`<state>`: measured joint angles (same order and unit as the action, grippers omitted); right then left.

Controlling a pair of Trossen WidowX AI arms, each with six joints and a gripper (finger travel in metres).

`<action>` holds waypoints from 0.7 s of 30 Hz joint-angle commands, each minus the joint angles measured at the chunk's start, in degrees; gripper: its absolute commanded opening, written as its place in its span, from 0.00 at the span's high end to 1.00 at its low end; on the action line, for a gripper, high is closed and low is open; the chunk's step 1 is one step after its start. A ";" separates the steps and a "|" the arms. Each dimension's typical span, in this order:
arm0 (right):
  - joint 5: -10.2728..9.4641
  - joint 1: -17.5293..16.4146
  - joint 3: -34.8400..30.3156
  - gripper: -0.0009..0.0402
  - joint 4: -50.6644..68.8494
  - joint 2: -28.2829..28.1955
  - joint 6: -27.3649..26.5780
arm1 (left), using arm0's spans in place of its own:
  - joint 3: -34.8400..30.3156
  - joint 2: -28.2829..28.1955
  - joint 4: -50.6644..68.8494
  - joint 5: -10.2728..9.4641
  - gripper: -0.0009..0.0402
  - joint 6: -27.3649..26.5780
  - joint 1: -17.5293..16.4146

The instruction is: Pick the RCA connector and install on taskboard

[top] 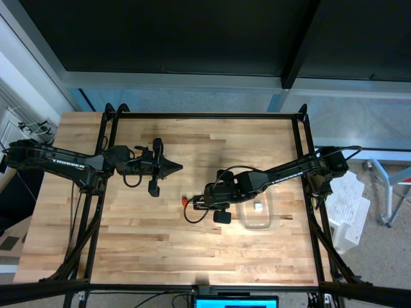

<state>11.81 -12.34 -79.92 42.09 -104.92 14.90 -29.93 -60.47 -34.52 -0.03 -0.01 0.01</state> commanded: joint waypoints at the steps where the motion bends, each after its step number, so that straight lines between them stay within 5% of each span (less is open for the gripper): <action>1: 0.09 0.04 0.28 0.98 -0.44 0.02 0.02 | -0.02 0.00 0.00 0.00 0.98 0.02 0.00; 21: -1.01 0.35 0.70 0.98 -1.86 -0.98 -0.22 | -0.02 -0.02 0.00 0.00 0.98 0.02 0.00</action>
<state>10.90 -12.03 -79.18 40.38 -105.78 14.76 -29.95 -60.47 -34.52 -0.03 0.01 0.01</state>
